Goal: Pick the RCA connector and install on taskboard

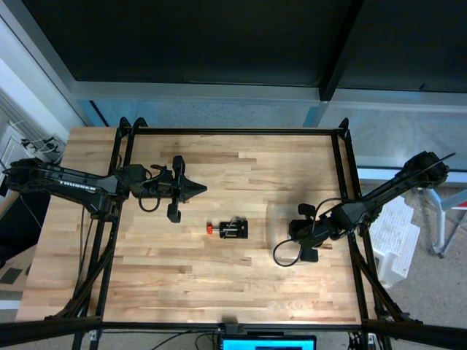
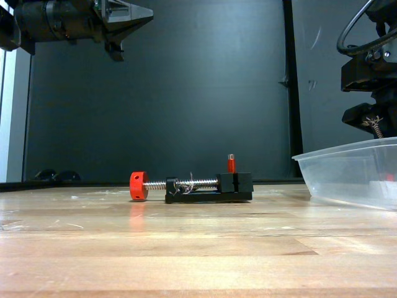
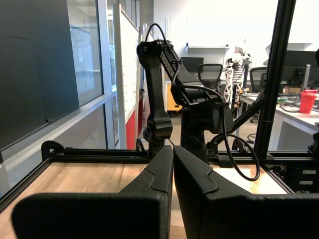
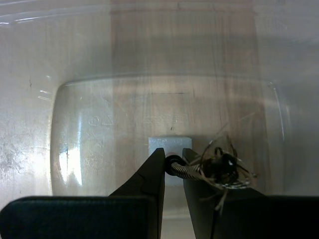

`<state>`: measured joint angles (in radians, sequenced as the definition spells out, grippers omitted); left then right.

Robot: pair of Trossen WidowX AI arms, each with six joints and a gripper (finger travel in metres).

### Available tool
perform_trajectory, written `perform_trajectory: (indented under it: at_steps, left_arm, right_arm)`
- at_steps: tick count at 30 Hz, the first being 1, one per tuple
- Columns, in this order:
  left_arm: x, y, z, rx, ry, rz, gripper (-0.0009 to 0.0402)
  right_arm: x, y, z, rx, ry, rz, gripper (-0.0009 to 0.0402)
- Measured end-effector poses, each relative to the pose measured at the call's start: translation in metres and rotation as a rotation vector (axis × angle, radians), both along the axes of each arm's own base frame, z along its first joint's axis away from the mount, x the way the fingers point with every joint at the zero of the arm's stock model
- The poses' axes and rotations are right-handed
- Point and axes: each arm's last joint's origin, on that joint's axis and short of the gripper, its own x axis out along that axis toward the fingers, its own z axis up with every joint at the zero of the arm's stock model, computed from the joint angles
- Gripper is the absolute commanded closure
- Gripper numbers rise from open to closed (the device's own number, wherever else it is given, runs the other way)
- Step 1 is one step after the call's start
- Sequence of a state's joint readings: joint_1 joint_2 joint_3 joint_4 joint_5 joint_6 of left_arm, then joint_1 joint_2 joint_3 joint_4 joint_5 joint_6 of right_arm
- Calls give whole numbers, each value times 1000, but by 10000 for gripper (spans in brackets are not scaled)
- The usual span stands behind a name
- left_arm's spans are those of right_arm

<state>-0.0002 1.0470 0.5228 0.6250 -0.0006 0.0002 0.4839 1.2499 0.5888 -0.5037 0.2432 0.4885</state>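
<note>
The RCA connector (image 4: 219, 168), a silvery coil with a dark head and stray wires, is pinched in my right pincer (image 4: 173, 152), lifted off the table. Below it lies the clear tray (image 2: 347, 175) with a small white square piece (image 4: 169, 142) on its floor, near the table's right edge. The taskboard (image 1: 232, 230) sits near the table's middle, clear of the tray, its red knob (image 2: 138, 185) pointing at the left edge. My left pincer (image 3: 173, 162) hangs high over the left half, fingers pressed together, holding nothing.
</note>
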Motion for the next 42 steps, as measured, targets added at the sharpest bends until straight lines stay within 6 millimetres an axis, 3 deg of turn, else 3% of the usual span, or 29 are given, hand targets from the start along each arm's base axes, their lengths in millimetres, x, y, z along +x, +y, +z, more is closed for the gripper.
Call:
perform_trajectory:
  at_steps: [14, 32, 42]
  left_arm:
    - [0, 0, 0, 0, 0, 0, 393]
    - [0, 0, 0, 0, 0, 0, 393]
    - [0, 0, 0, 0, 0, 0, 393]
  right_arm:
    - [-3, -2, 14, 6, -20, 0, 393]
    - [-8, -5, 78, -2, -5, 4, 393]
    - [-5, -5, 87, 3, -21, 2, 393]
